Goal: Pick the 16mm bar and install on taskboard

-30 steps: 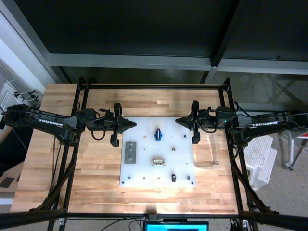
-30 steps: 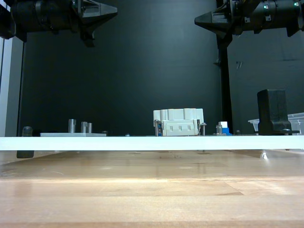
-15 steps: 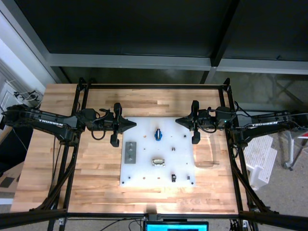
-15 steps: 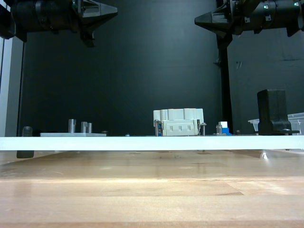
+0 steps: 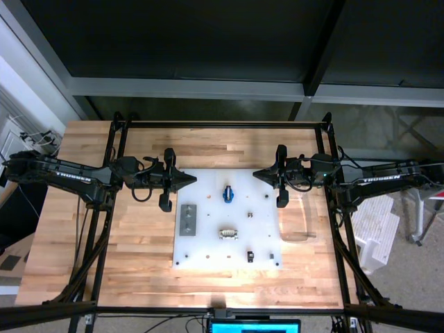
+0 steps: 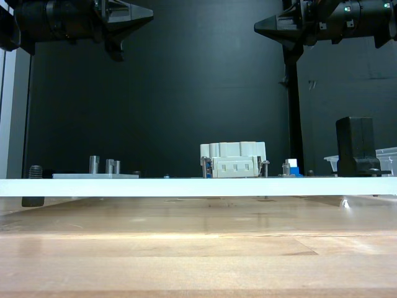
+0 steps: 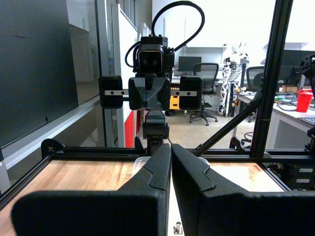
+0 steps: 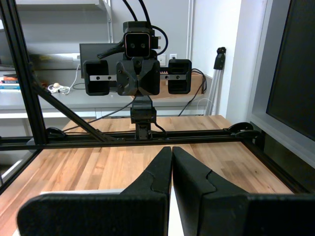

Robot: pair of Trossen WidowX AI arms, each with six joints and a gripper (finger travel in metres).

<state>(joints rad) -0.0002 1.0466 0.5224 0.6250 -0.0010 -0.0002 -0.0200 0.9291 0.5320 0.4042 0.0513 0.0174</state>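
While each arm reaches inward over the far part of the white task board [image 5: 208, 246], neither one holds anything. Take the board's centre as the dial, with 12 o'clock pointing away from the near edge. The left gripper [image 5: 193, 179] hangs at about 10 o'clock and the right gripper [image 5: 256, 175] at about 1 o'clock. Their tips point at each other and are well apart. From table height both sit high above the board.

In the left wrist view the left gripper's fingers [image 7: 160, 167] are pressed together with nothing between them. The right wrist view shows the right gripper's fingers [image 8: 158, 172] closed on nothing in the same way.

On the board, a blue part [image 5: 227, 193] stands at 12 o'clock and a grey plate [image 5: 188, 218] lies at 9 o'clock with short metal pegs [image 6: 93, 164] rising from it. A cream connector [image 5: 228, 234] sits just toward 6 o'clock from the centre, and a black block [image 5: 251, 257] is at 5 o'clock. A clear tray [image 5: 300, 223] lies on the wooden table [image 5: 139, 277] at 3 o'clock, just beside the board's edge.

The 16mm bar is in neither gripper. I cannot tell where it lies, nor whether one of the pegs is it.
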